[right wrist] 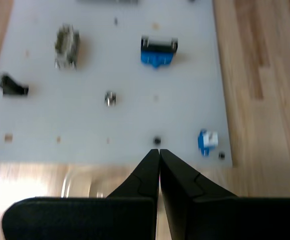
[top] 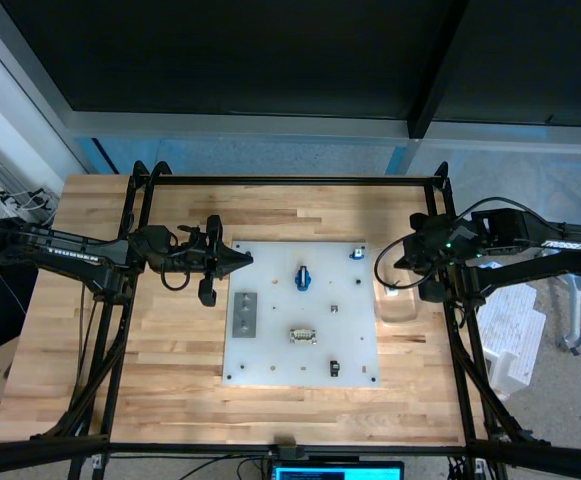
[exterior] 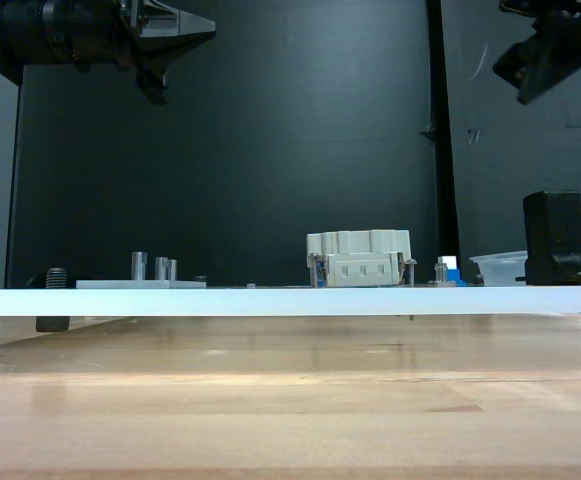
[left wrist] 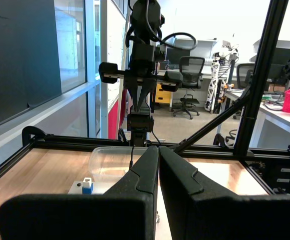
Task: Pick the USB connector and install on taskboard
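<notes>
Hands both pinched together, empty. Right hand (right wrist: 158, 150) hovers above clear tray (top: 398, 308) just beside taskboard (top: 270, 350); left hand (left wrist: 158, 148) raised over board's left edge. USB connector not discernible, probably in tray. Pick not begun; next: open, descend.

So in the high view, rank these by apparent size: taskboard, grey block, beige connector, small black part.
1. taskboard
2. grey block
3. beige connector
4. small black part
The three parts share the board, so nearness hardly skews it. The left claw, shut, hovers at the board's left edge. The right claw, shut, is over the clear tray.
</notes>
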Robot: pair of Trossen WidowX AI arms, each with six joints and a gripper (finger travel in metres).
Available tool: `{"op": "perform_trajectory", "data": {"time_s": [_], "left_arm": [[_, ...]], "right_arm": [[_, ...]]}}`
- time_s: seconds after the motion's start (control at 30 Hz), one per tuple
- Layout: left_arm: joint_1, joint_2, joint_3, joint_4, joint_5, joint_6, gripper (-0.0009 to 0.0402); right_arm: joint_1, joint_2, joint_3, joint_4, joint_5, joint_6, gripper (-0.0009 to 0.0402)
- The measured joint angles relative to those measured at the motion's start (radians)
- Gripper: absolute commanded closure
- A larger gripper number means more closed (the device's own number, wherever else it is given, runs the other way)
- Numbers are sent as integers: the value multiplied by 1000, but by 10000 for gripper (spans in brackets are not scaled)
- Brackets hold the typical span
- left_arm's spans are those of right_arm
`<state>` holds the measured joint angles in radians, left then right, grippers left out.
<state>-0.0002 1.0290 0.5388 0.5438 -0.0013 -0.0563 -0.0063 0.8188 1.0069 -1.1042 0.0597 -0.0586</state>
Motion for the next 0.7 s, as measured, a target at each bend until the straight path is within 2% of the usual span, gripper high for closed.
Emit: {"op": "perform_trajectory", "data": {"time_s": [0.2, 0.57, 0.7], "left_arm": [[0, 0, 0, 0, 0, 0, 393], [0, 0, 0, 0, 0, 0, 393], [0, 0, 0, 0, 0, 0, 393]], "right_arm": [[0, 1, 0, -109, 0, -3, 393], [0, 8, -15, -190, 0, -61, 393], [0, 13, -34, -192, 1, -66, 381]]}}
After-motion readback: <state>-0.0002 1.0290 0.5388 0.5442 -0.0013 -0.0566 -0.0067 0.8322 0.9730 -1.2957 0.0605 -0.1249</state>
